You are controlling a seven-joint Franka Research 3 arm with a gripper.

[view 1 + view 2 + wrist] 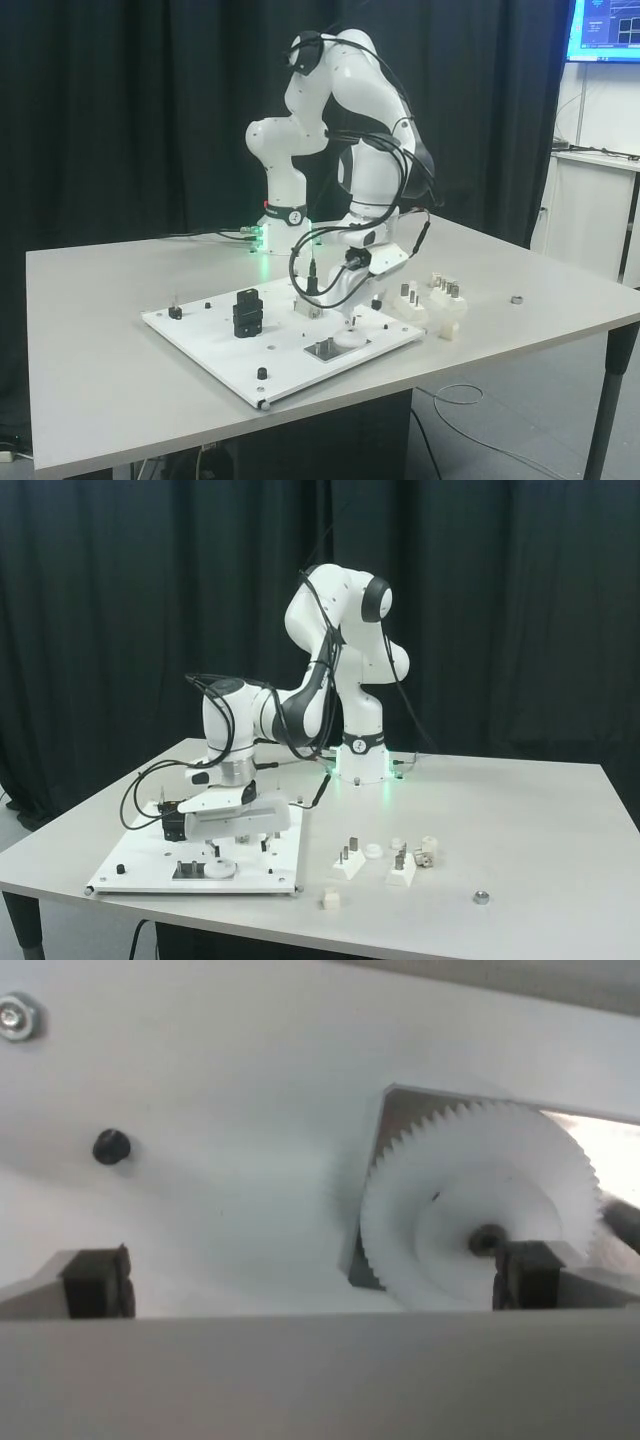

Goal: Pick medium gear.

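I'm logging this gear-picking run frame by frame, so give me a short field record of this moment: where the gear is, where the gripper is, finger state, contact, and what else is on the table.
gear: white toothed gear lying flat on a grey plate on the white board
gripper: low over the board, gear near one fingertip rather than centred
fingers: open, black pads wide apart
contact: none visible; gear not gripped
board extras: black block, small black knob
off the board: small white fixtures with pegs on the grey table
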